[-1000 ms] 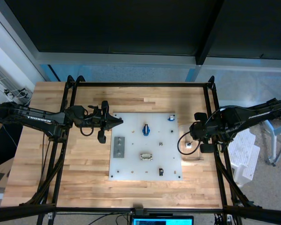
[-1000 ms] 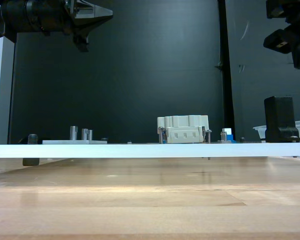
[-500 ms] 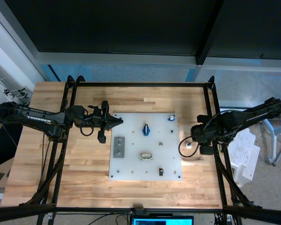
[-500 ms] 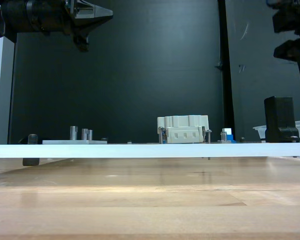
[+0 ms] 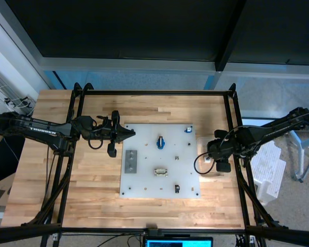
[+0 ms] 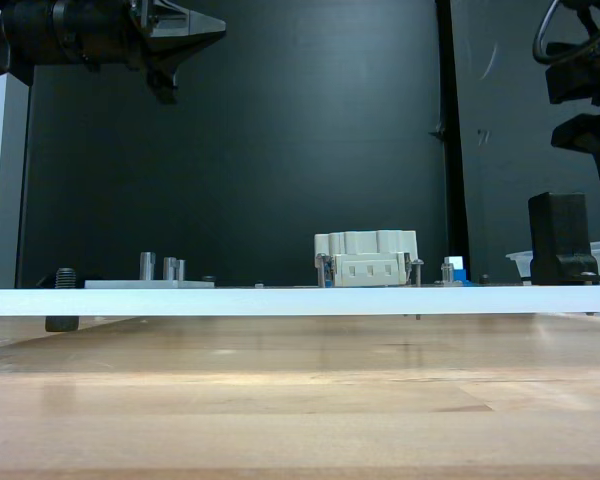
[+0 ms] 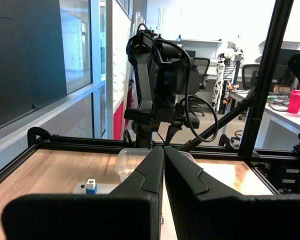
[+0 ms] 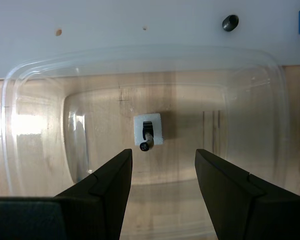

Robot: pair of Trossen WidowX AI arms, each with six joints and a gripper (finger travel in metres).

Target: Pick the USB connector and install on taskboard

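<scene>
Right gripper [image 8: 162, 156] hangs over the tray [image 8: 140, 50] beside the taskboard [image 5: 144, 181] right edge. Its fingers are spread wide either side of the USB connector [image 8: 146, 141], so this looks like pre-grasp alignment. The connector sits in a white cube [image 8: 155, 131] mid-tray. I judge its long axis near-vertical, free end up. Left gripper [image 5: 127, 134] is clenched on nothing, parked over the board's left edge.

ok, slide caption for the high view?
Right tool open above the clear tray holding the USB connector; left tool shut, raised at the left edge of the taskboard.
</scene>
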